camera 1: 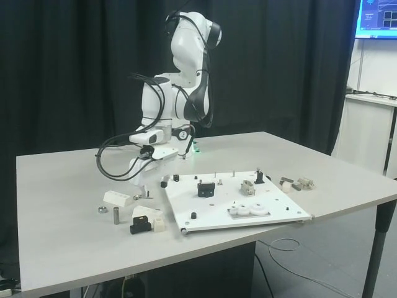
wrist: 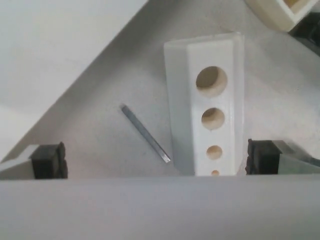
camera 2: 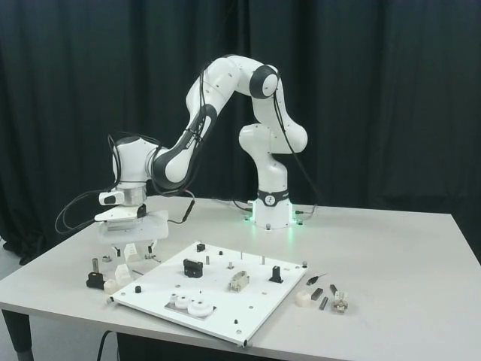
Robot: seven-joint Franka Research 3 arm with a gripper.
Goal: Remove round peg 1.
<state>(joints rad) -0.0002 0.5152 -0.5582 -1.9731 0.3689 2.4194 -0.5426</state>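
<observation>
black curtains (camera 2: 391, 90) behind grey table (camera 2: 398, 256)

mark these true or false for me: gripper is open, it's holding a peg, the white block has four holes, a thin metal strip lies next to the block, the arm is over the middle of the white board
The gripper is open: true.
It holds a peg: false, nothing sits between the fingers.
The white block shows four holes: true.
A thin metal strip lies beside the block: true.
The arm hangs over the middle of the white board: false, it is beyond the board's edge, above the loose parts.
</observation>
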